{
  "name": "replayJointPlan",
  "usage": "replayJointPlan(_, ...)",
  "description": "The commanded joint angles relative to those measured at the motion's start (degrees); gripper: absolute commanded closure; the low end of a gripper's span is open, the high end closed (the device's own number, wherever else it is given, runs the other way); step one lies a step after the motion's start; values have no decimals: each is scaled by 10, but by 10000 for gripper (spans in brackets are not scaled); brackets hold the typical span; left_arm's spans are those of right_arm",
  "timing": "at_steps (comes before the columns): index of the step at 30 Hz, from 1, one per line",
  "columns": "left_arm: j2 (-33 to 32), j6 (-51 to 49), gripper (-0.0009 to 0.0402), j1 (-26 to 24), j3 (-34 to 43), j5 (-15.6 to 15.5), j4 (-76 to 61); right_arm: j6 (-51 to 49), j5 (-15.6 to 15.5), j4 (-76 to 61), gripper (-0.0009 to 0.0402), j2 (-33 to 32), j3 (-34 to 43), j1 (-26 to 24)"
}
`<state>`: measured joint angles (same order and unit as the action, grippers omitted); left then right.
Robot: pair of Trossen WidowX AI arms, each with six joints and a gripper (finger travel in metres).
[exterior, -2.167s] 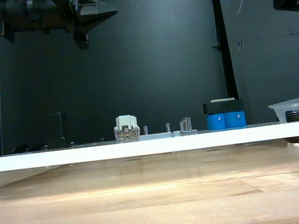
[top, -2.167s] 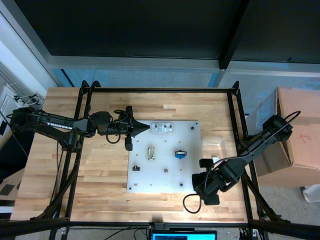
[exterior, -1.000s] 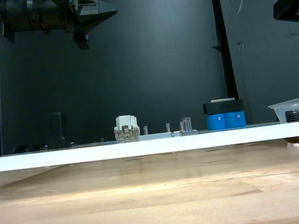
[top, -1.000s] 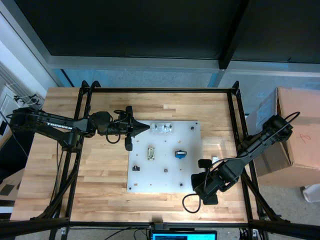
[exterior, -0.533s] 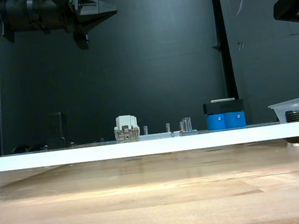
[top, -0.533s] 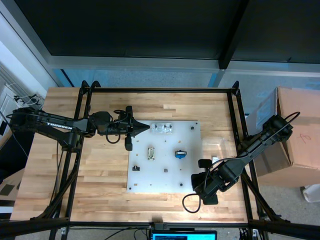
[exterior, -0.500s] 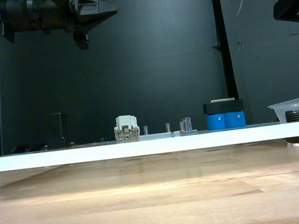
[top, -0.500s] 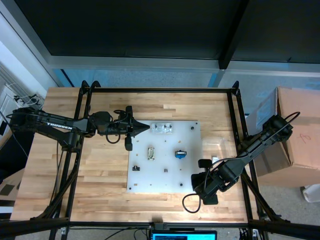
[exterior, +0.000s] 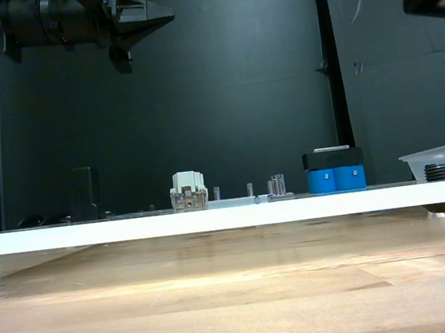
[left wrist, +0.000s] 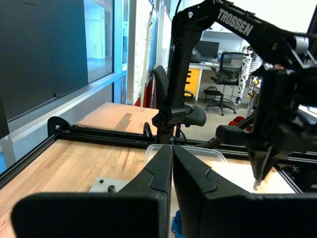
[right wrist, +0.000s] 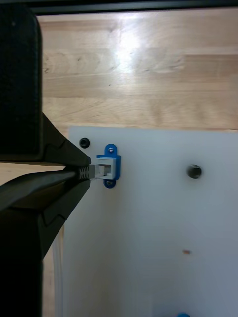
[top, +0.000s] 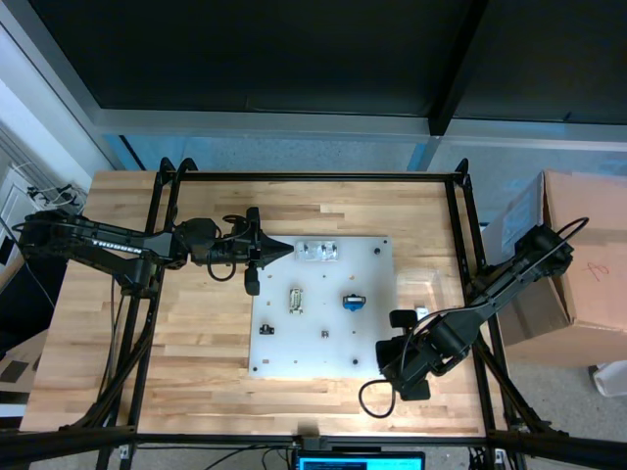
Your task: Pick the RJ45 connector and install on the taskboard
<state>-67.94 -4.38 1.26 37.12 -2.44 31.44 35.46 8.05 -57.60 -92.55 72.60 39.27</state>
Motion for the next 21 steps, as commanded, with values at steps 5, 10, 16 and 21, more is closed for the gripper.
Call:
replayJointPlan(5,0,0,393,0,0,0,0,1,14,-2,393,2,11,1)
replayJointPlan(10,0,0,393,0,0,0,0,1,14,-2,393,-2,10,2)
replayJointPlan(16,0,0,393,0,0,0,0,0,14,0,393,-11,8,3)
replayJointPlan(21,0,0,393,0,0,0,0,-3,14,0,393,-17,5,2)
